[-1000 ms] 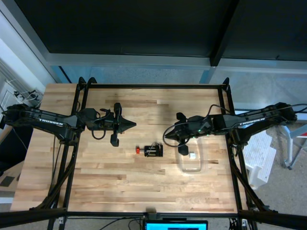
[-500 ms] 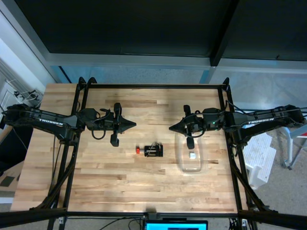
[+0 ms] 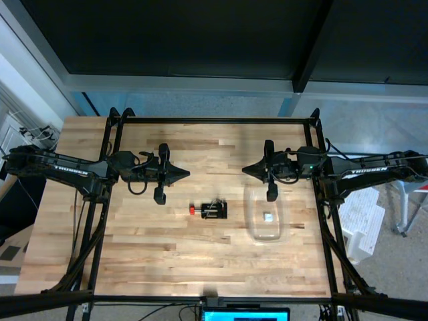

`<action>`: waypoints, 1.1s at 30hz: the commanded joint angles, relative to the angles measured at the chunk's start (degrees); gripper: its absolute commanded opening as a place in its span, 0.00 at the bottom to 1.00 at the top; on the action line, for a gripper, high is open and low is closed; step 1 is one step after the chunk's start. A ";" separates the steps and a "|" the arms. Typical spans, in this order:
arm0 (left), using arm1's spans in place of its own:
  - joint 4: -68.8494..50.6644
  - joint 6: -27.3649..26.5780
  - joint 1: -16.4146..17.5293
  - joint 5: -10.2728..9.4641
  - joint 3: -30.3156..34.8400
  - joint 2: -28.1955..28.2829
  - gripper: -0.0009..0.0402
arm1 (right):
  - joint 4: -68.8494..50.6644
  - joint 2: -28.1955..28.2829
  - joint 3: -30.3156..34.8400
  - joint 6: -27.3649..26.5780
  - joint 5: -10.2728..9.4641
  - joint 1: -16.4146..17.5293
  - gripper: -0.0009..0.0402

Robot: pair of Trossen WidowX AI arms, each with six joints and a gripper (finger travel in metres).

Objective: Pick the RCA connector and install on taskboard

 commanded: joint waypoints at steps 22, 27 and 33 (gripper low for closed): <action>0.02 0.00 0.00 0.00 0.00 0.02 0.02 | 5.16 -2.16 -4.50 1.57 -0.02 0.02 0.02; 0.00 0.00 0.00 0.00 0.00 0.02 0.02 | 5.16 -2.19 -4.50 1.57 0.00 0.04 0.02; 0.02 0.00 0.00 0.00 0.00 0.02 0.02 | 5.18 -2.19 -4.50 1.57 0.00 0.02 0.02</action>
